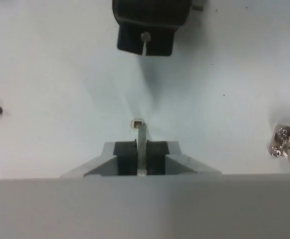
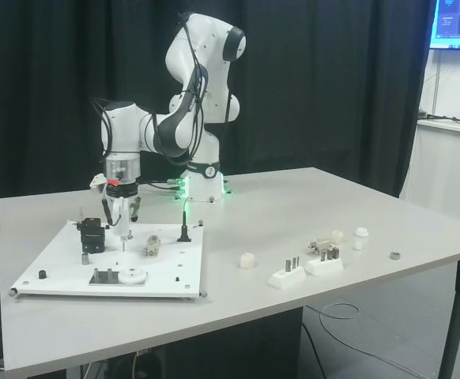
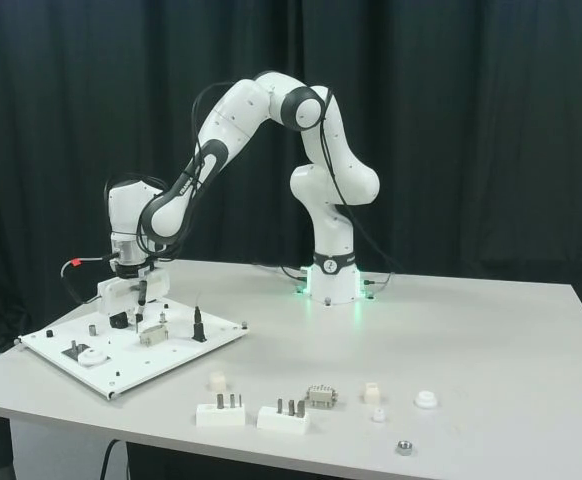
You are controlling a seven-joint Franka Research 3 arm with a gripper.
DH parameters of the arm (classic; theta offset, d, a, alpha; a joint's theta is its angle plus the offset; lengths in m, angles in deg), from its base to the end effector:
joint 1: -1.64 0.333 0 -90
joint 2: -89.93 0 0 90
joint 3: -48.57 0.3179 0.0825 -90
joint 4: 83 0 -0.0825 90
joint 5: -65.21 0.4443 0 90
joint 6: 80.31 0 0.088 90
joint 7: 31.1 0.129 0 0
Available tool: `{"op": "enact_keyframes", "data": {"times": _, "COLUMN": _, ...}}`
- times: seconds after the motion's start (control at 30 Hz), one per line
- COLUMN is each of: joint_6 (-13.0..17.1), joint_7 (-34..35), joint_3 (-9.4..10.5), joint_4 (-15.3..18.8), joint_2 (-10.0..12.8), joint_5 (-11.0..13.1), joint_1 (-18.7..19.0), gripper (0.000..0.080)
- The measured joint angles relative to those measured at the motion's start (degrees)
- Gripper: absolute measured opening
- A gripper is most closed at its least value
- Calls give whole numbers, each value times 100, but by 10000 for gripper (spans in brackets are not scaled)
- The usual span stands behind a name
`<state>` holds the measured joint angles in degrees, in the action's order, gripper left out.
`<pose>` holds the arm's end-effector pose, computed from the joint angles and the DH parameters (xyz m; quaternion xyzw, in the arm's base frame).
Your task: Insert square peg 1.
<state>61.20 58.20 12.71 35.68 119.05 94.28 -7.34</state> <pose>0.4398 -0.4467 0.1593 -0.2299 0.9730 -0.0098 0.0182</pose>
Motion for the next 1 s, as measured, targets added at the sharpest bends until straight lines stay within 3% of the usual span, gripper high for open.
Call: {"op": "enact_keyframes", "data": {"times": 1.0, "joint_6": 80, "joint_7": -46, "joint_3": 7, "joint_4": 0, "joint_2": 16, "joint_5": 4, "joint_1": 0, "gripper": 34}}
